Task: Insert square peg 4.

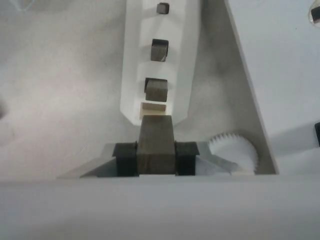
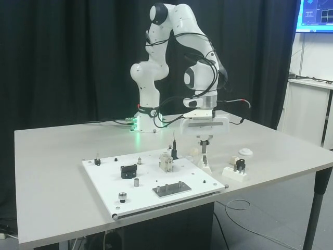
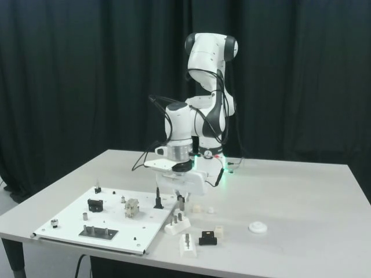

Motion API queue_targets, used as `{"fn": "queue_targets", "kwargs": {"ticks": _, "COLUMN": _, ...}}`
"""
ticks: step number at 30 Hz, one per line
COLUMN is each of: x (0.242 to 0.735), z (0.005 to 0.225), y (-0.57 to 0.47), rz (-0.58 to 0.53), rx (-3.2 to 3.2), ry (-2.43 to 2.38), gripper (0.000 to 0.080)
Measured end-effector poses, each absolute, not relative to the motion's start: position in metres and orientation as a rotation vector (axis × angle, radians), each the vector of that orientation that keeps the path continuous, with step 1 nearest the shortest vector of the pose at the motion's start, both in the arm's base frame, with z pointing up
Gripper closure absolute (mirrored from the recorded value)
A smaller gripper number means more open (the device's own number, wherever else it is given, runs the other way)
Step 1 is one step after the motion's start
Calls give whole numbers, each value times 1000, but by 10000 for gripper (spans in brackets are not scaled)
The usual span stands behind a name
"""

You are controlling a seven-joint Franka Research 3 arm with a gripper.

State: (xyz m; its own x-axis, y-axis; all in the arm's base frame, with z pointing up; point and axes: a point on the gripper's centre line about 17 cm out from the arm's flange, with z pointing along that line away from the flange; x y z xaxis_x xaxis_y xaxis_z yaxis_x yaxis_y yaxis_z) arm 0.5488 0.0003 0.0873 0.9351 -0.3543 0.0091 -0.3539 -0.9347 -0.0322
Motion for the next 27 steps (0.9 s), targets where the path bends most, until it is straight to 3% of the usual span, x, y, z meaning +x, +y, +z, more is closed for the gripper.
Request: {"fn": "queue_targets", "kwargs": {"ticks": 27, "x": 551, "z": 90, "y": 0, "rz": -26, "rx": -3076, "ry": 534, "gripper": 648}}
